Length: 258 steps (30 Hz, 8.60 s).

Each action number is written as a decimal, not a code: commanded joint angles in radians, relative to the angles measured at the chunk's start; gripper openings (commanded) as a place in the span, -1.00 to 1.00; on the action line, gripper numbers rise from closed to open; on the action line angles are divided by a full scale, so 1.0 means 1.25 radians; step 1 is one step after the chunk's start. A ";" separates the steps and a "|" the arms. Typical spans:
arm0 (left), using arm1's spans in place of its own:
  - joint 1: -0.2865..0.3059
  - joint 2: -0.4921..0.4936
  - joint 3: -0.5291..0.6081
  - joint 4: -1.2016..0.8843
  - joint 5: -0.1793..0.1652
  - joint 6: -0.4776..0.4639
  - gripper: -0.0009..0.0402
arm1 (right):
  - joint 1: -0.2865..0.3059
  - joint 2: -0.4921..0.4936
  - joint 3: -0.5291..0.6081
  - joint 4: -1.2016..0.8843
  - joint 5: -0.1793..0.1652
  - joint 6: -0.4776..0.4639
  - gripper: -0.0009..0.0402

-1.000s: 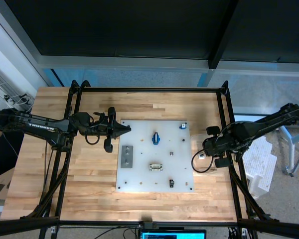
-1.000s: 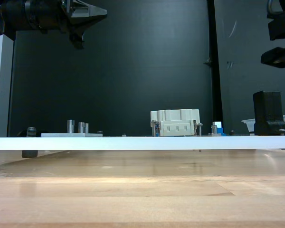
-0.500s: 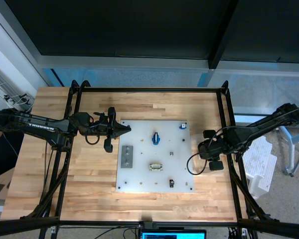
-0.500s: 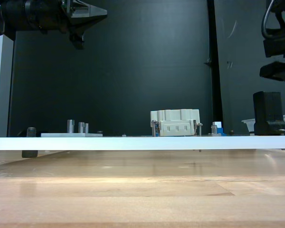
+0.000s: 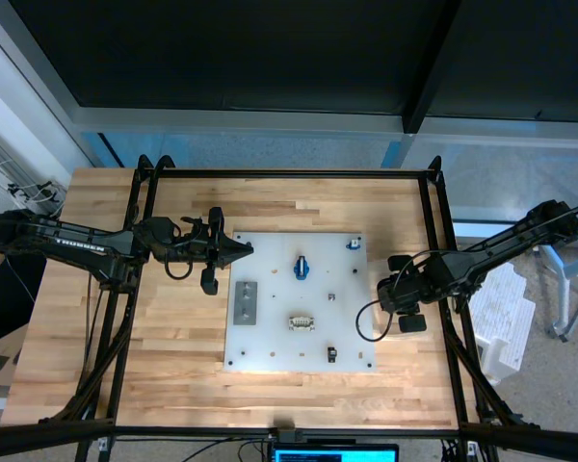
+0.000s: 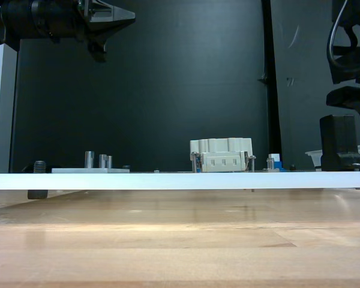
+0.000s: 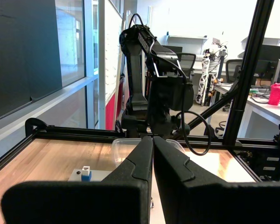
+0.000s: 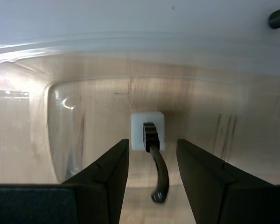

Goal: Pick the USB connector and install on taskboard

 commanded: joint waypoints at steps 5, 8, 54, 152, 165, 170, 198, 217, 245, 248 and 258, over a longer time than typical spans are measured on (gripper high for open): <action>0.000 0.000 0.000 0.000 0.000 0.000 -0.96 | 0.000 0.024 -0.013 0.024 -0.006 0.006 -0.29; 0.000 0.000 0.000 0.000 0.000 0.000 -0.96 | 0.000 0.029 -0.015 0.024 -0.005 0.007 -0.34; 0.000 0.000 0.000 0.000 0.000 0.000 -0.96 | 0.010 -0.032 -0.051 0.049 0.002 0.067 -0.96; 0.000 0.000 0.000 0.000 0.000 0.000 -0.96 | 0.141 0.624 0.804 -0.204 0.006 0.215 -0.96; 0.000 0.000 0.000 0.000 0.000 0.000 -0.96 | 0.137 0.630 0.801 -0.186 0.002 0.213 -0.96; 0.000 0.000 0.000 0.000 0.000 0.000 -0.96 | 0.137 0.630 0.797 -0.185 0.002 0.213 -0.96; 0.000 0.000 0.000 0.000 0.000 0.000 -0.96 | 0.135 0.630 0.767 -0.149 0.001 0.193 -0.96; 0.000 0.000 0.000 0.000 0.000 0.000 -0.96 | 0.135 0.628 0.713 -0.092 0.002 0.186 -0.96; 0.000 0.000 0.000 0.000 0.000 0.000 -0.96 | 0.136 0.612 0.713 -0.086 0.003 0.183 -0.66; 0.000 0.000 0.000 0.000 0.000 0.000 -0.96 | 0.136 0.610 0.713 -0.086 0.004 0.183 -0.61; 0.000 0.000 0.000 0.000 0.000 0.000 -0.96 | 0.136 0.576 0.713 -0.108 0.025 0.183 -0.39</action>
